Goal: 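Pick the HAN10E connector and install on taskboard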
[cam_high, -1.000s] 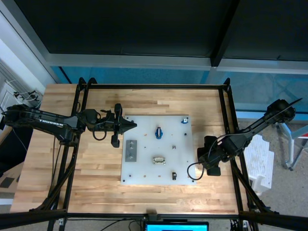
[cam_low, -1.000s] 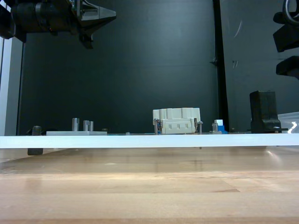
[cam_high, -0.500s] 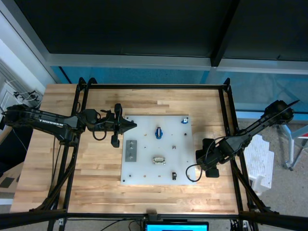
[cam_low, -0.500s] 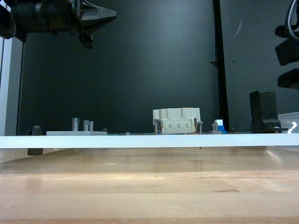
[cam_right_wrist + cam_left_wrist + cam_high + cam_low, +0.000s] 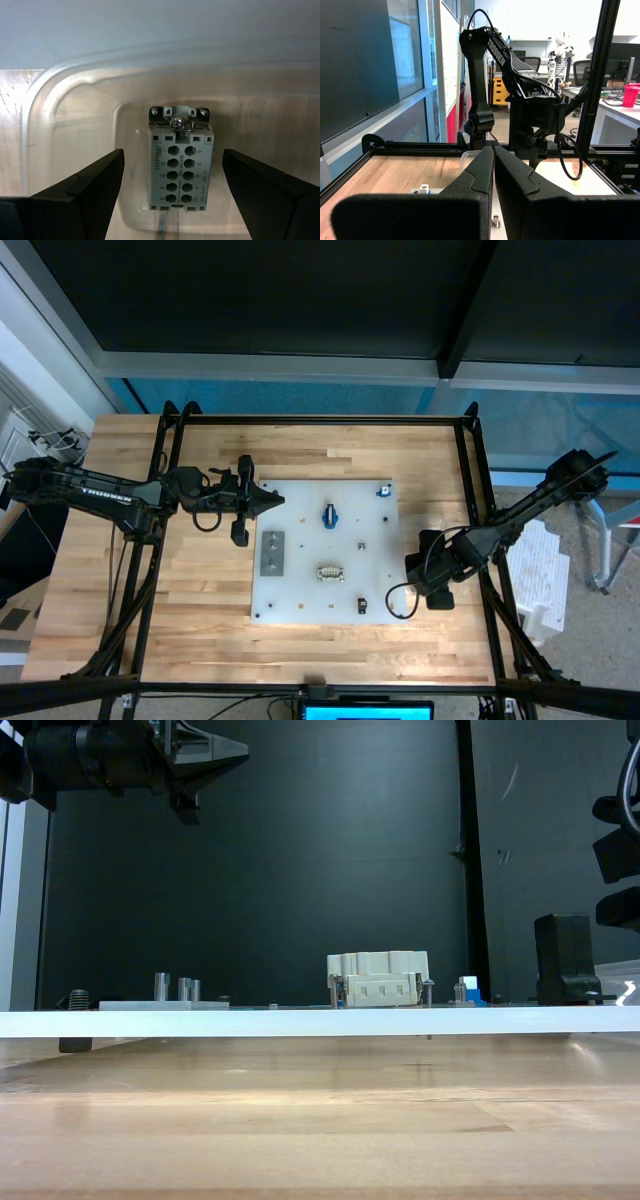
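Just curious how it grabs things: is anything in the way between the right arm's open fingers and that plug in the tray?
Nothing visible. The right gripper hangs directly over the HAN10E connector lying in the clear tray, with its fingers open on either side. The left gripper is parked, shut, raised near the taskboard's left edge.

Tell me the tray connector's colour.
HAN10E connector: beige-grey, best in right wrist view, below the open right gripper; left gripper shut above the taskboard edge.
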Robot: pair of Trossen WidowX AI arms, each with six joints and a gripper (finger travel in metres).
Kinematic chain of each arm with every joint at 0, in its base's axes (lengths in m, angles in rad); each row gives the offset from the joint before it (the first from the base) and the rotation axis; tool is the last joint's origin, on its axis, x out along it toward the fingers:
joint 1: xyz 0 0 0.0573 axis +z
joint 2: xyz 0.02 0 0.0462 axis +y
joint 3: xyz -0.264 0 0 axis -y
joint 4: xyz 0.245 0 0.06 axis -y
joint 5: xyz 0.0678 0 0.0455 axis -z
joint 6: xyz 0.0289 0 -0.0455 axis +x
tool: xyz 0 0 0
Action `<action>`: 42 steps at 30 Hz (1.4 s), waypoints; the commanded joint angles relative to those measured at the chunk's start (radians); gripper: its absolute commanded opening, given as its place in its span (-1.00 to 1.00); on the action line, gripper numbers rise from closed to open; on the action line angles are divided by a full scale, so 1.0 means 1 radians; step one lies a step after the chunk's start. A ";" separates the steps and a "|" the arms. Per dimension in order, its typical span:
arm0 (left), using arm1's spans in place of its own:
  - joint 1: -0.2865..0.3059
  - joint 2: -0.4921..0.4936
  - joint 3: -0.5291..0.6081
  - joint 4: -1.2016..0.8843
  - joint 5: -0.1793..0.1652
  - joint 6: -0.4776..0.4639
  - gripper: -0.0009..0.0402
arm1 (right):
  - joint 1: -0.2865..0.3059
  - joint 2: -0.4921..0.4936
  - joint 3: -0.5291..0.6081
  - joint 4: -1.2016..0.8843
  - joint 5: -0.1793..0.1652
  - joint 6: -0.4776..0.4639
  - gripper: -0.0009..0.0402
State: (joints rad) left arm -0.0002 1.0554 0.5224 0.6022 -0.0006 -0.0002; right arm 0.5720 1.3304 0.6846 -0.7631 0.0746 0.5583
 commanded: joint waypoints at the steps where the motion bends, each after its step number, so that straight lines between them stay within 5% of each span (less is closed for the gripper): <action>1: 0.000 0.000 0.000 0.000 0.000 0.000 -0.95 | -0.001 0.000 -0.015 0.016 -0.016 0.002 0.38; 19: 0.000 0.000 0.000 0.000 0.000 0.000 -0.95 | -0.008 -0.001 -0.031 0.047 -0.013 -0.017 0.00; 42: 0.000 0.000 0.000 0.000 0.000 0.000 -0.95 | -0.009 -0.051 -0.015 -0.022 -0.014 -0.017 -0.75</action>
State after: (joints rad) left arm -0.0002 1.0554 0.5228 0.6025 -0.0002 0.0002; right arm 0.5636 1.2877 0.6586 -0.7631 0.0605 0.5407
